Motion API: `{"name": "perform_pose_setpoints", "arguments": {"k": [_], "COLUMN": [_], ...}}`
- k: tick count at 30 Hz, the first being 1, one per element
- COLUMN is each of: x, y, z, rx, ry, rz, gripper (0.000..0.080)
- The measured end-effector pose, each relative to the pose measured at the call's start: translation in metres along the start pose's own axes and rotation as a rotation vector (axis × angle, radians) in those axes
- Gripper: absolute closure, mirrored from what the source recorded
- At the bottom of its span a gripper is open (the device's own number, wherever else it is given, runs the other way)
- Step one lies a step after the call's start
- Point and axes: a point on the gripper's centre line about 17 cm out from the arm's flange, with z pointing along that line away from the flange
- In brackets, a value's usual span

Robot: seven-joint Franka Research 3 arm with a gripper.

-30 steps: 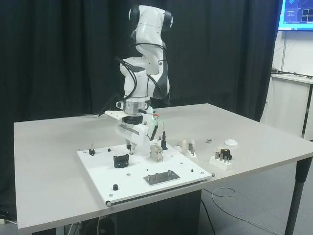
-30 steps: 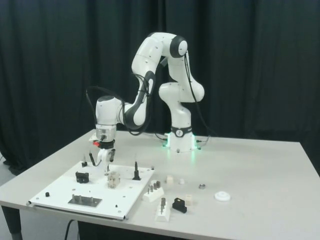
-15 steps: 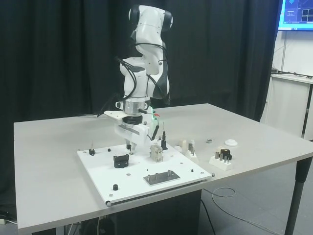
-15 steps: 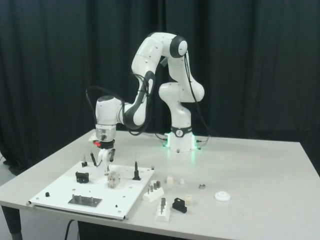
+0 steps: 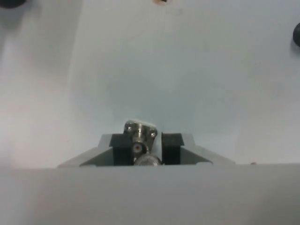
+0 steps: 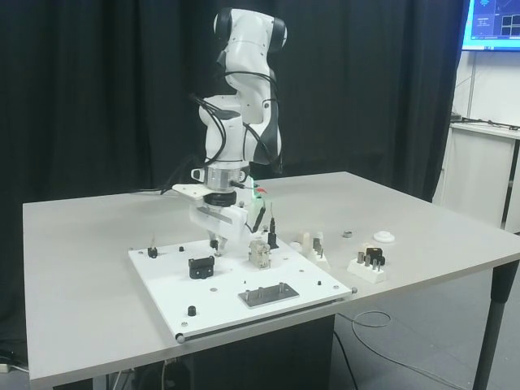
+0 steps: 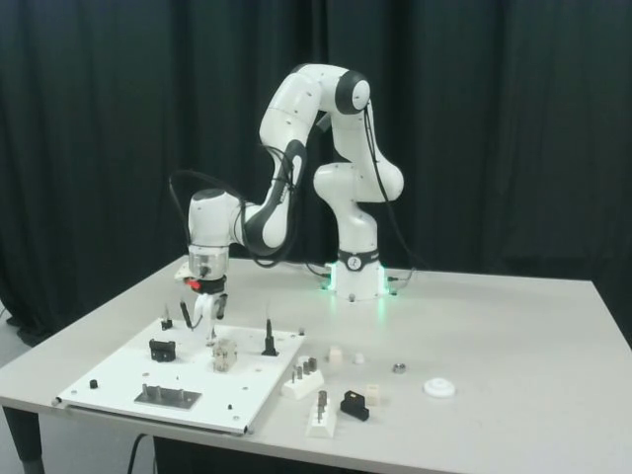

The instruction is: Insert BNC.

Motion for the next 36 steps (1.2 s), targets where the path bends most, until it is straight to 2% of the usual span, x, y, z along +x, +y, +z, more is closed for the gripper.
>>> {"name": "perform_pose_setpoints", "arguments": {"k": [15, 28, 36], "x": [0.009, 0.002, 0.004], "y": [0.007, 0.006, 0.004], "z": [-0.003, -0.012, -0.017], "rx": [0.022, 0.053, 0.053], "ry": [-0.015, -0.087, -0.098], "rz": [0.087, 0.202, 0.253], "gripper": [0.0677, 0.0677, 0.0677]}}
